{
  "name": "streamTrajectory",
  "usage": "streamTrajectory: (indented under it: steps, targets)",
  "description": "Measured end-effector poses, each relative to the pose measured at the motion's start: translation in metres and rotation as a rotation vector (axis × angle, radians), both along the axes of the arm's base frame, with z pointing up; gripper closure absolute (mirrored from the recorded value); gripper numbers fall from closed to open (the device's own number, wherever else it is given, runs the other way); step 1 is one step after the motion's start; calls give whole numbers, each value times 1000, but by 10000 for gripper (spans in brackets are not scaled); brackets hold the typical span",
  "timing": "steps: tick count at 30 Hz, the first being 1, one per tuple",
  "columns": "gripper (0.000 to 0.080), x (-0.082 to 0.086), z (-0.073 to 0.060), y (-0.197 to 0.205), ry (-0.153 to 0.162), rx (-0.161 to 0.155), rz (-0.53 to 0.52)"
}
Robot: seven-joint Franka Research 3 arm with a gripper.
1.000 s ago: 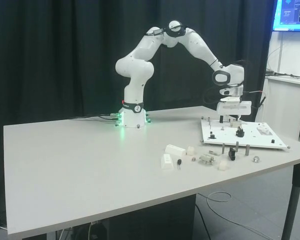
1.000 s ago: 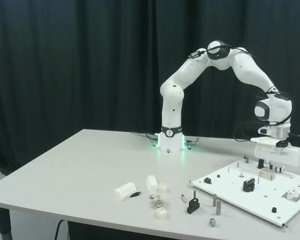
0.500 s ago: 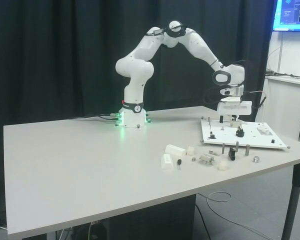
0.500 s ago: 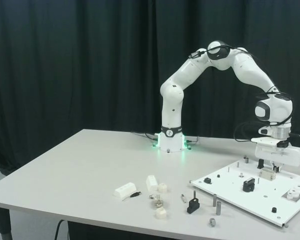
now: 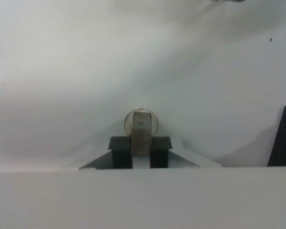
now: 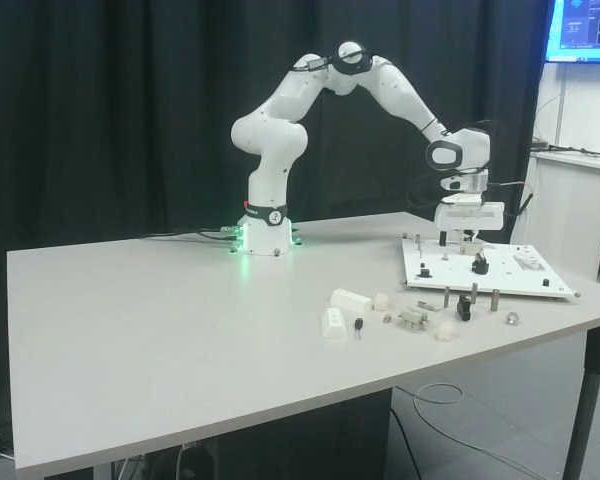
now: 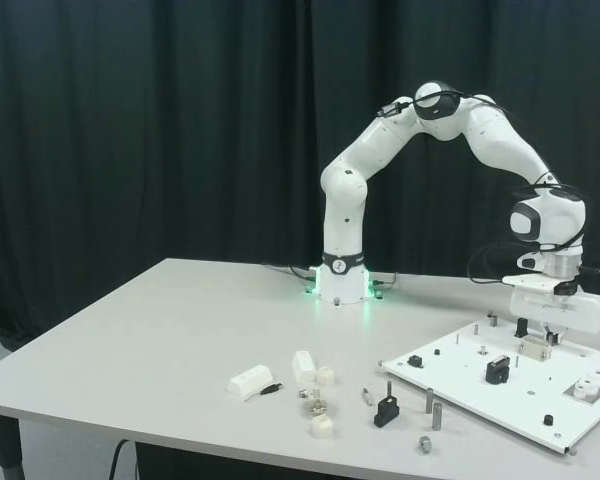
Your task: Remove square peg 3.
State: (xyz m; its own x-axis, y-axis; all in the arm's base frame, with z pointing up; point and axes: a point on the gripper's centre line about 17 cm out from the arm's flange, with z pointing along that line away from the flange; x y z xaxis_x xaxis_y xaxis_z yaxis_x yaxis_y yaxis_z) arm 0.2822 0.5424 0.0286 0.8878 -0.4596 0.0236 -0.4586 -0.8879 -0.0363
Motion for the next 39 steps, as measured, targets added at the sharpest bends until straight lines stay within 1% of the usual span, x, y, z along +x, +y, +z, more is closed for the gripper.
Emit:
streamTrajectory:
  steps: [16,24,39]
  targets:
    - [728,-1,2,1,22,-5,-4]
    - [728,-1,5,0,28,-6,-3]
    - [728,-1,15,0,41,-4,-2]
